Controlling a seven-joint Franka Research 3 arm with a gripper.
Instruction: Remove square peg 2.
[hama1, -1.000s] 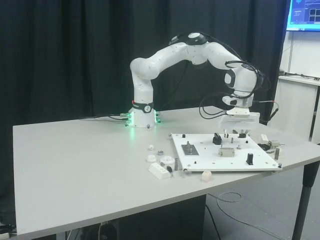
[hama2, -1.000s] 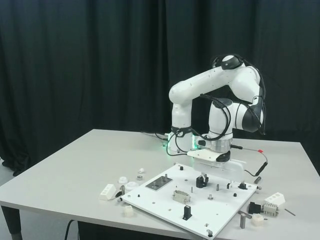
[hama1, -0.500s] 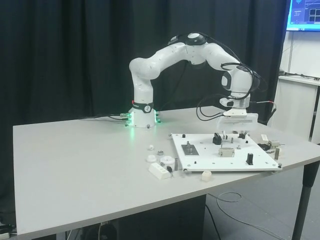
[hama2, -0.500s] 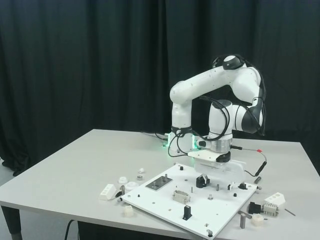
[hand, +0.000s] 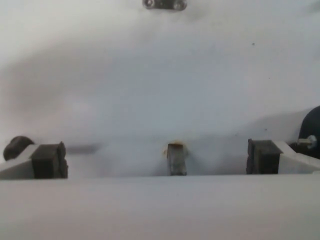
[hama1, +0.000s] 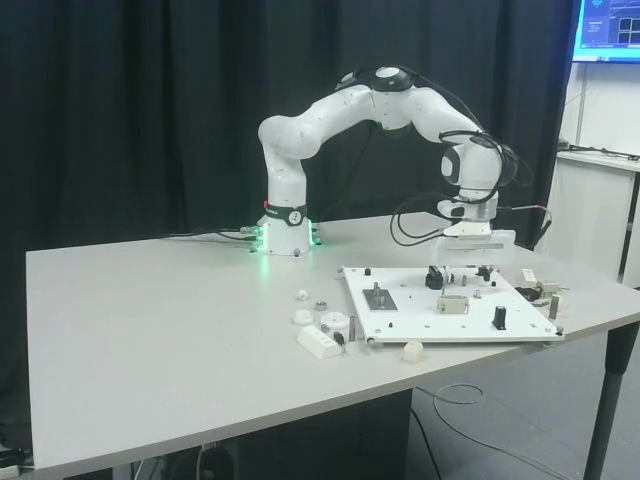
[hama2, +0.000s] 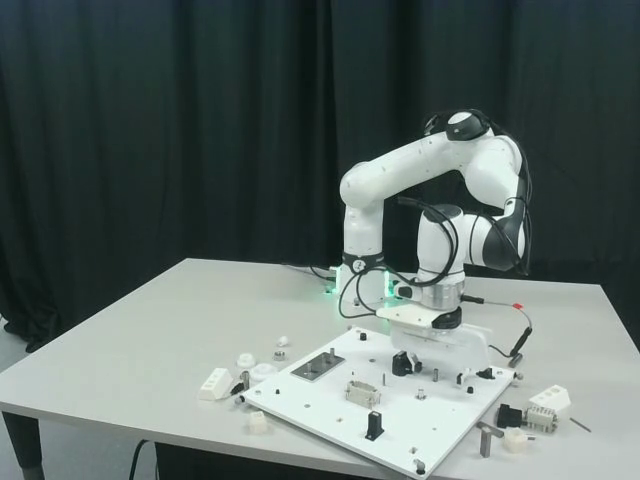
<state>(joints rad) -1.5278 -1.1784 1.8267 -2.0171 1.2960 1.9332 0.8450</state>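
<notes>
Your gripper is low over the far side of the white board, with its fingers spread wide and nothing pinched. In the wrist view, the square peg stands upright on the board midway between the two black pads, touching neither. Only its upper part shows, because a pale out-of-focus band cuts off its base and the lower edge of both fingers.

From the first room view, the peg itself is too small to pick out beneath the gripper; you see only small dark fixtures crowded there. In the second room view the gripper hangs just above the board, and the hand body hides the spot below it.

At the wrist picture's edge, a dark rounded part at 3 o'clock is cropped, so you cannot tell what it is. A metal fitting at 12 o'clock is likewise cut off.

Loose white parts lie on the grey table beside the board.
</notes>
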